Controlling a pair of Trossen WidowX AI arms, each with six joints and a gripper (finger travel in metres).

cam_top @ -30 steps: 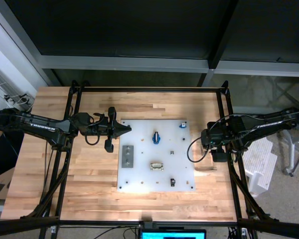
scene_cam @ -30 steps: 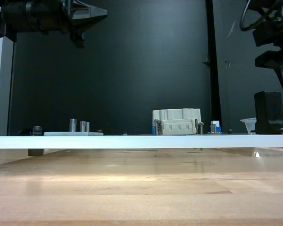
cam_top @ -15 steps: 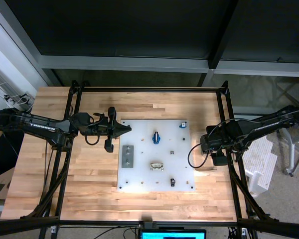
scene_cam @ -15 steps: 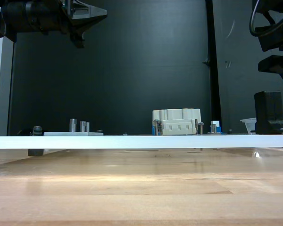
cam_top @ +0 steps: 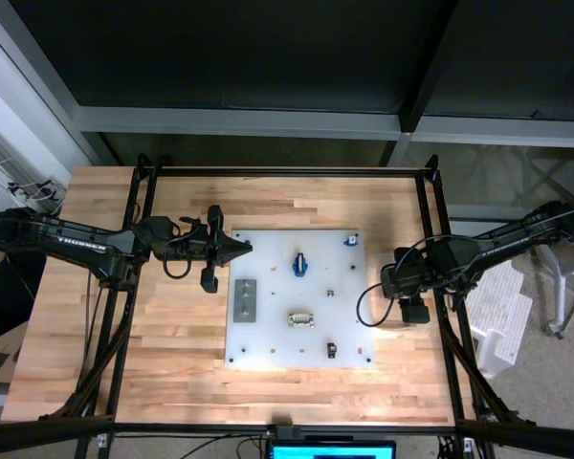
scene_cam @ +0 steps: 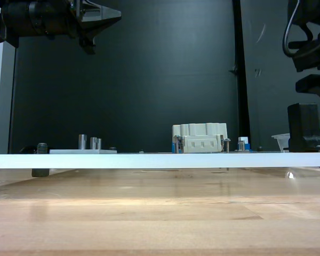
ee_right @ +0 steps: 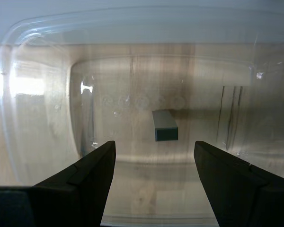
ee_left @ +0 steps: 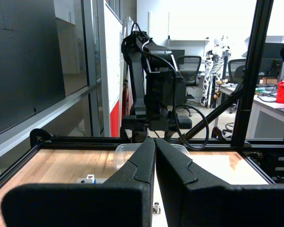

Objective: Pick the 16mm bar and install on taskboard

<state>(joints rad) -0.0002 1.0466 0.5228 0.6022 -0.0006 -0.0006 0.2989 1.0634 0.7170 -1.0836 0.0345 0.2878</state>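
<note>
Bar (ee_right: 164, 124) lies loose in clear tray (ee_right: 38, 118) under the spread right gripper (ee_right: 155, 145); left gripper (ee_left: 155, 142) pressed together, holding nothing.
The tray holds the grey bar, flat and free on its floor, touching no wall. The right gripper points down into the tray, fingers (ee_right: 90, 179) wide apart, one on each side of the bar and not touching it; can't tell if the tips reach the tray floor. From above, it sits at 3 o'clock off the board (cam_top: 268, 335), over the counter (cam_top: 172, 363), covering most of the tray, with the bar hidden. The left gripper hangs high at the board's 10 o'clock corner. In the low view both grippers are cut off by the frame edges, and the tray shows only as a rim sliver beside a black block (scene_cam: 304, 128).
</note>
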